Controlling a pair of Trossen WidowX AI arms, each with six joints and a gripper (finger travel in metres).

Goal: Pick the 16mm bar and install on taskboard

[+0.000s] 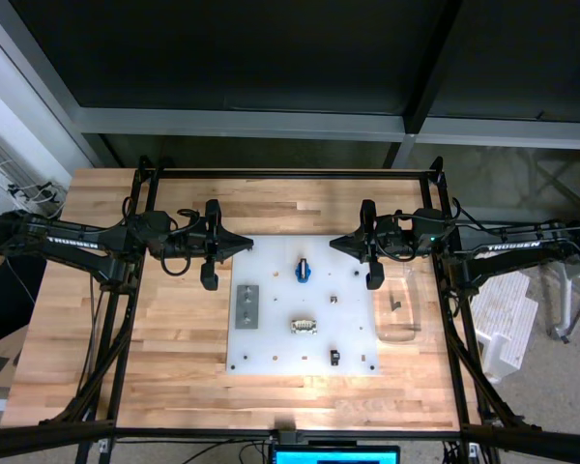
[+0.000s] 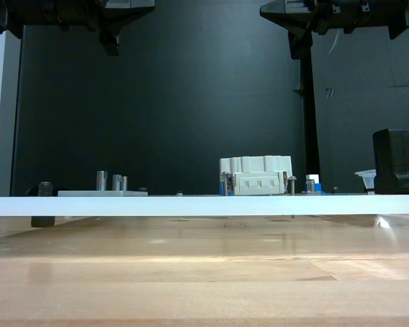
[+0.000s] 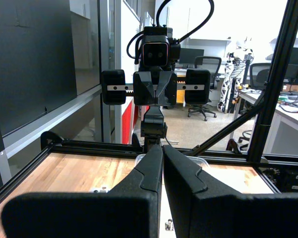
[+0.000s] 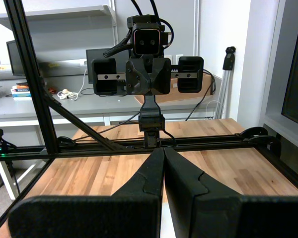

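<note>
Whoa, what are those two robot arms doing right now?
Nothing is being held yet. The left hand and the right hand both hang in the air over the far side of the white task board, pointing at each other, fingers shut and empty. A small dark piece lies in the clear tray to the right of the board. I cannot tell whether it is the 16mm bar.

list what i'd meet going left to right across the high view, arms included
shut black left pincer over the white board's left edge → blue plastic part on the board → shut black right pincer over its right part → clear plastic tray beside it; 16mm bar: cannot tell where
</note>
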